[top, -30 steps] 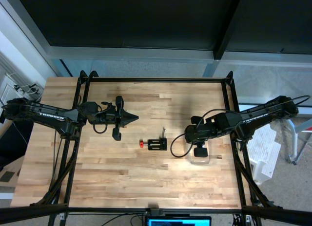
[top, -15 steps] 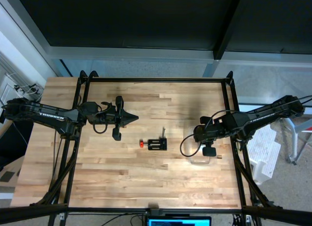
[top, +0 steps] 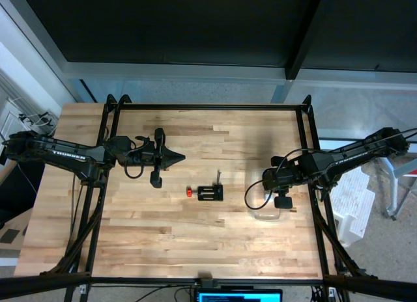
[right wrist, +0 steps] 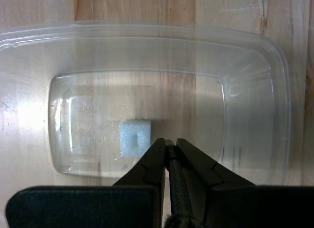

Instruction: Remove the USB-C connector from taskboard and place in the container

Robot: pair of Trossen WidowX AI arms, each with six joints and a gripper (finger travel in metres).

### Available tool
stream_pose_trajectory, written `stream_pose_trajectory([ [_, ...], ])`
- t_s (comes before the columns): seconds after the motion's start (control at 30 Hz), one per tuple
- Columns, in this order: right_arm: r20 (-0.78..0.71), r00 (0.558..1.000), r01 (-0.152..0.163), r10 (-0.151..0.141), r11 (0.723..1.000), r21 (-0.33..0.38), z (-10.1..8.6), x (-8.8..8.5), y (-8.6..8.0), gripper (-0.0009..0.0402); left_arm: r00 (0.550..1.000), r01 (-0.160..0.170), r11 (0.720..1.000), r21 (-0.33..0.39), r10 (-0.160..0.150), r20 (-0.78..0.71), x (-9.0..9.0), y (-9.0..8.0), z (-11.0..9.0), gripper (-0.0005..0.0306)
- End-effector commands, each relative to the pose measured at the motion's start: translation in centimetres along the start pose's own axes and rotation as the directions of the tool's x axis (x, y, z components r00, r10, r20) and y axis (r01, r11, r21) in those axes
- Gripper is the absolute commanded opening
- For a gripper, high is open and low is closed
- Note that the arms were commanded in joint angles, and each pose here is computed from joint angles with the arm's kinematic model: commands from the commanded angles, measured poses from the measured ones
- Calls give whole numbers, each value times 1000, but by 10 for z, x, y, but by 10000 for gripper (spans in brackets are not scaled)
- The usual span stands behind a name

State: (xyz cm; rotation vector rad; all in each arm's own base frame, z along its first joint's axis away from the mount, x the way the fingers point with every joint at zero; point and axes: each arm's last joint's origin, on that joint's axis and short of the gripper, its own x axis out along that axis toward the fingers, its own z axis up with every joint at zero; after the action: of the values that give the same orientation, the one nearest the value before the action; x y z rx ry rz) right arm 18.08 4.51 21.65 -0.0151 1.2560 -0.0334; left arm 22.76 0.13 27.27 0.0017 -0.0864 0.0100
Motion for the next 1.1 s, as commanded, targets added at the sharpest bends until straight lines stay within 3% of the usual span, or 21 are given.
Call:
stream_pose_trajectory([
  [0.03, 3, 1000, -1, 1, 1000, 0, 1, 0, 0, 0, 1000, 0, 1000, 0, 0, 1, 0, 0, 0, 0],
  [0.27, 7, 1000, -2, 2, 1000, 0, 1, 0, 0, 6, 1000, 0, 1000, 0, 0, 0, 0, 0, 0, 0],
  [0.47, 10, 1000, 3, -3, 1000, 19, 1, 0, 0, 68, 1000, 0, 1000, 0, 0, 0, 0, 0, 0, 0],
  [0.53, 14, 1000, 21, -21, 1000, 21, 1, 0, 0, 87, 1000, 0, 1000, 0, 0, 0, 0, 0, 0, 0],
  [0.73, 13, 1000, 24, -25, 999, 23, 1, 1, 0, 126, 1000, 0, 1000, 0, 0, 0, 0, 0, 0, 0],
  [1.1, 37, 999, 17, -18, 999, 33, 8, -8, 0, 147, 1000, 0, 1000, 0, 0, 0, 0, 0, 0, 0],
])
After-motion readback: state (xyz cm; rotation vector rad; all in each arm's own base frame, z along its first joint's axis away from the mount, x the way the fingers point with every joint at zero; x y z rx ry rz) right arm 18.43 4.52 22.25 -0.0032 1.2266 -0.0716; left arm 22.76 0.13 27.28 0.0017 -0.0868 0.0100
